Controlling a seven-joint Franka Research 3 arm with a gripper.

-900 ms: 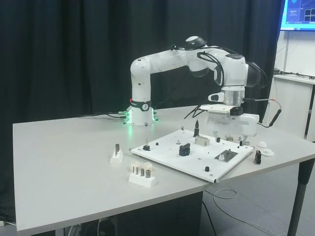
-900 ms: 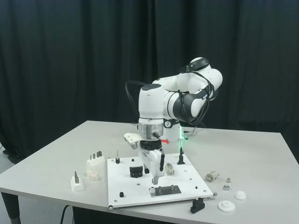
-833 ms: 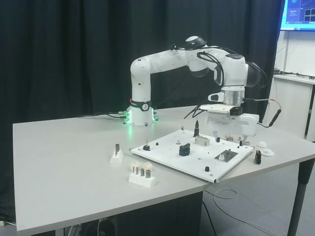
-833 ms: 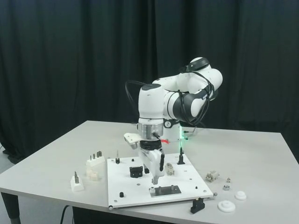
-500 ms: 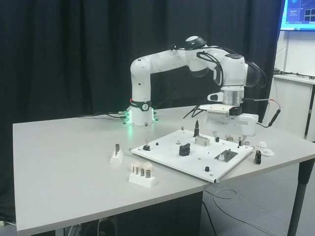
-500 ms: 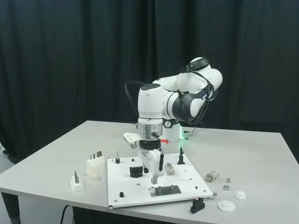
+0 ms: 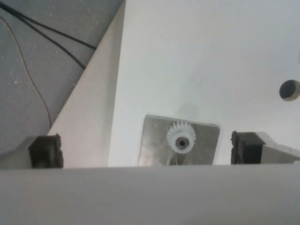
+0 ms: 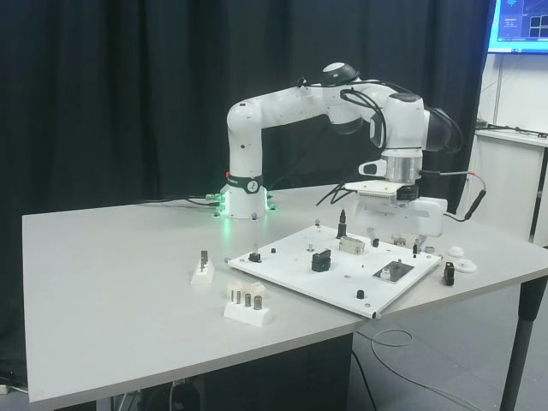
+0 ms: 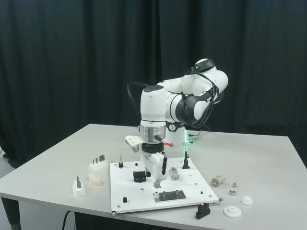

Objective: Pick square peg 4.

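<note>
Gripper (image 7: 145, 152) fingers stand spread wide, holding nothing, above the white gear (image 7: 181, 138) on a grey metal plate (image 7: 154, 140) set in the white board (image 8: 330, 270); which peg is square peg 4, I cannot tell. White peg holders (image 8: 248, 306) sit on the grey table (image 8: 111, 282), well apart from the gripper.

White arm (image 9: 165, 103) (bent) hangs above the white board (image 9: 158, 189).

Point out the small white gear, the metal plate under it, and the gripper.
white gear (image 7: 181, 137), wrist view, on its toothed face.
metal plate (image 7: 154, 140), wrist view, bare part beside the gear.
gripper (image 7: 146, 149), wrist view, midway between fingertips.
</note>
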